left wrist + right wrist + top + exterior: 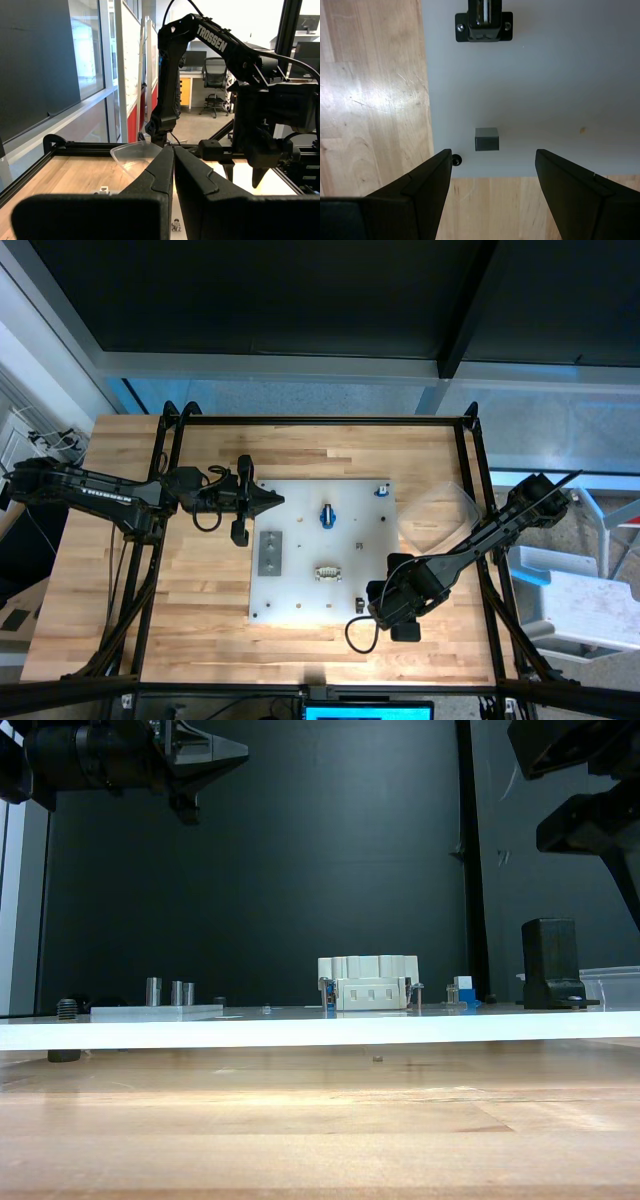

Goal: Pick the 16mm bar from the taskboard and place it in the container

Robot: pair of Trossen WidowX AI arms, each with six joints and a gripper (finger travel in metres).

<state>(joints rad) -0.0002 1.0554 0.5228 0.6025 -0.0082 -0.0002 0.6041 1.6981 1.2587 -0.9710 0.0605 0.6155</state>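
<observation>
Over to the wide light wooden table (100, 570) first, with the flat white square taskboard (290, 590) lying in its middle. At the left, the black left gripper (276, 500), fingers pressed together on nothing, held level and high above the board's far left part, parked there most likely to leave the working side free. At the right, the black right gripper (492, 155), aimed straight down, fingers spread wide, hanging well above the board's near right corner; that wide, by the look of it, so as to drop astride the target. Next, the small clear squarish plastic container (437, 518), on the wood just beside the board's right edge toward the far end, handy for that same right arm. Smaller again, the black blocky piece (484, 20), fixed to the board close to its near edge. Smallest of all, the 16mm bar (486, 139), a tiny dark grey metal piece on the white plate near the dark corner screw (456, 160), framed between the two spread fingers, a touch nearer one than the other. Not yet touched; looks like the approach step, with a slight sideways nudge and a straight descent called for.
</observation>
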